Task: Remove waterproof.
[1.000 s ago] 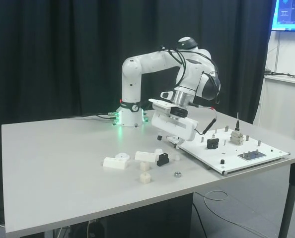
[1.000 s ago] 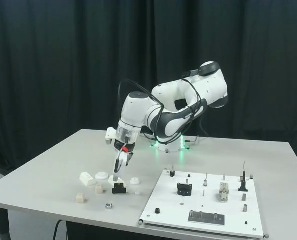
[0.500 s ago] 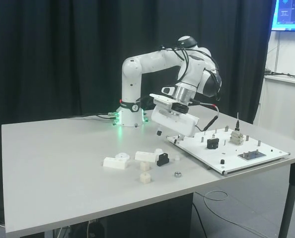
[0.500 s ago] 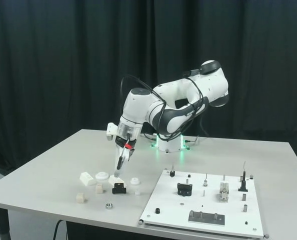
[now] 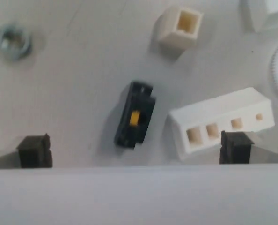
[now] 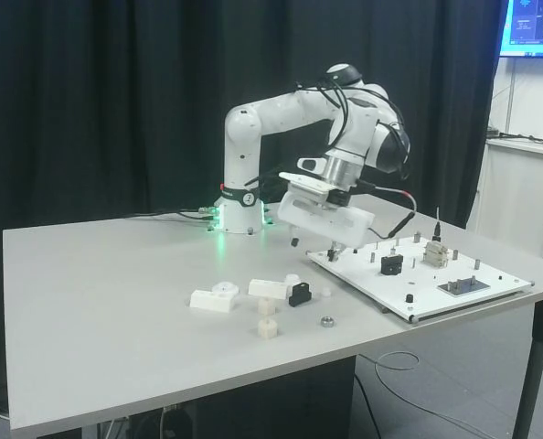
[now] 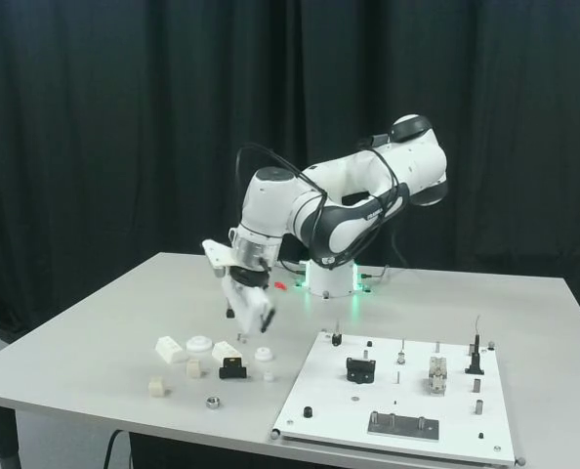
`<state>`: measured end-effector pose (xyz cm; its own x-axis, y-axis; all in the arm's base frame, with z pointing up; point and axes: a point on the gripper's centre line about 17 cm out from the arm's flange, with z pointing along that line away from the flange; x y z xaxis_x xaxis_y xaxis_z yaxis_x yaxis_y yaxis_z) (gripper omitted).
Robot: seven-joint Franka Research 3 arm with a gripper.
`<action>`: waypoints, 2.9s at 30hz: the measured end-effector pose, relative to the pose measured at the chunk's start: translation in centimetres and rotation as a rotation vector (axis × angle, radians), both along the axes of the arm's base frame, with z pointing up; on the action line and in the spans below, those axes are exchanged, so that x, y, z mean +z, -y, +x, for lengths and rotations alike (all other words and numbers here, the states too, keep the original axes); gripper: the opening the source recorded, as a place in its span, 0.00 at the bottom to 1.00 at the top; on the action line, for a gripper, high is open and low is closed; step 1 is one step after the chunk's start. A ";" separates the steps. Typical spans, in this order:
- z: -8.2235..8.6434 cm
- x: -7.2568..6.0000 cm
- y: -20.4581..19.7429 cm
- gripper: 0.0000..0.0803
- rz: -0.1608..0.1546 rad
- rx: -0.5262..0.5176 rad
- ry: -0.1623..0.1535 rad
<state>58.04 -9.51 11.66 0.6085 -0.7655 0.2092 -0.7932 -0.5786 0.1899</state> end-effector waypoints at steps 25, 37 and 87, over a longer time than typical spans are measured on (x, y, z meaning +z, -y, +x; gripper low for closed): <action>-1.3 -0.2 -18.6 1.00 0.133 0.424 -0.089; -1.9 0.2 -28.3 1.00 0.171 0.573 -0.055; -2.9 -3.9 -41.1 1.00 0.225 0.895 -0.132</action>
<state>55.15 31.60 7.81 0.9999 -0.0145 -0.0002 -0.0144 -0.9983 0.0562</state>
